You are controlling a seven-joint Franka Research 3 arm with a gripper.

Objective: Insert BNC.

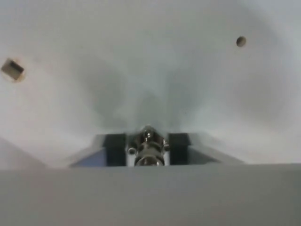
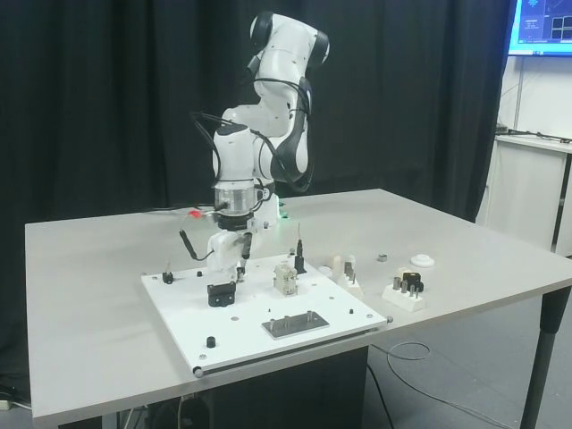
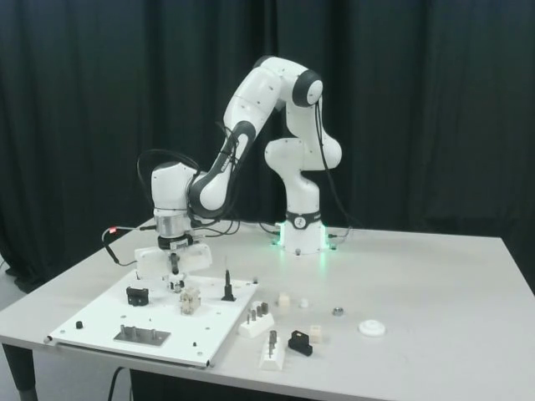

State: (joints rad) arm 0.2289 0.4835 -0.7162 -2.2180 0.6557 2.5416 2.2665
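1. The gripper (image 1: 148,149) is closed on the BNC (image 1: 148,147): in the wrist view two black fingers (image 1: 115,149) press its metal body from either side
2. BNC long axis runs vertical, in line with the fingers, free end pointing down at the white board (image 2: 179,308); whether it touches the board cannot be told
3. Location: over the back part of the board, just behind the black block (image 2: 221,293) in the first room view, and left of the small grey fixture (image 3: 190,301) in the second
4. Count on the board: one black block, one grey plate (image 3: 141,335) with two pins near the front edge, one black post (image 3: 226,286), one small fixture
5. Count off the board: two white holders (image 3: 255,324) with dark pins, one white disc (image 3: 372,328), one small nut (image 3: 338,312)
6. Wrist view: one round hole (image 1: 241,41) and one square slot (image 1: 12,68) in the board, well apart from the BNC
7. Room: the board's front edge lies near the table (image 2: 80,295) edge; bare board surrounds the gripper on most sides
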